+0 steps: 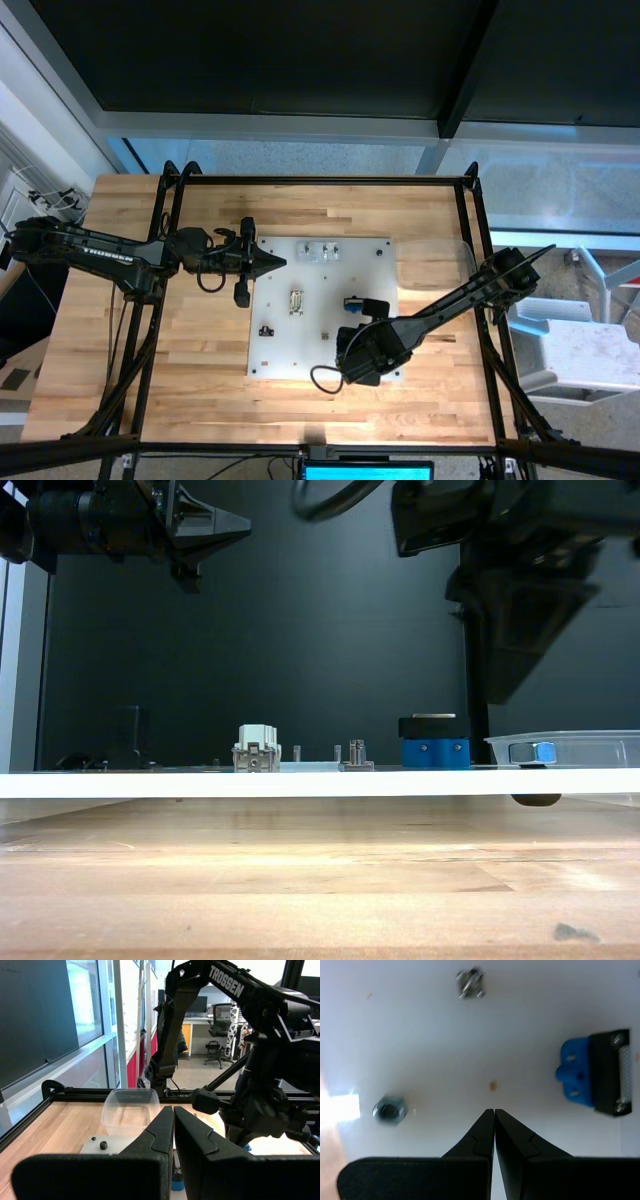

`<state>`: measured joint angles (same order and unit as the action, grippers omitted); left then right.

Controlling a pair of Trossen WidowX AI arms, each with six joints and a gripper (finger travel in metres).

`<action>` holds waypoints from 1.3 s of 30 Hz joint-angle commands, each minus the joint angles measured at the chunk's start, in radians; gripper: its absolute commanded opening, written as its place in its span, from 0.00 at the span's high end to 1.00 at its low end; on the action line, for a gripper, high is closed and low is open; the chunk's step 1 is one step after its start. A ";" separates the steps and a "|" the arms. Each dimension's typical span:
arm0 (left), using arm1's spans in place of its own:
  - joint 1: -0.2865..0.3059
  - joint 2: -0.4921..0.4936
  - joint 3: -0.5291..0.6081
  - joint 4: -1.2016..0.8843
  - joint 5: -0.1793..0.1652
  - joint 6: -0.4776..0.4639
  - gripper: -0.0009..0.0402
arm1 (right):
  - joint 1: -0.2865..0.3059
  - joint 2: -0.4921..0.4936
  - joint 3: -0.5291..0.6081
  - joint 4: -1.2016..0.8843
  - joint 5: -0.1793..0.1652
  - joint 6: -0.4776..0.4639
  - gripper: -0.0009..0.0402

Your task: Unfasten the M12 fastener and place in the container

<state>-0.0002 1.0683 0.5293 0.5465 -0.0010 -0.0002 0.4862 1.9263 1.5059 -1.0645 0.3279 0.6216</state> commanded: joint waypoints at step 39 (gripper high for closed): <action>0.000 0.000 0.000 0.000 0.000 0.000 0.98 | -0.005 0.000 -0.138 0.312 -0.349 -0.063 0.98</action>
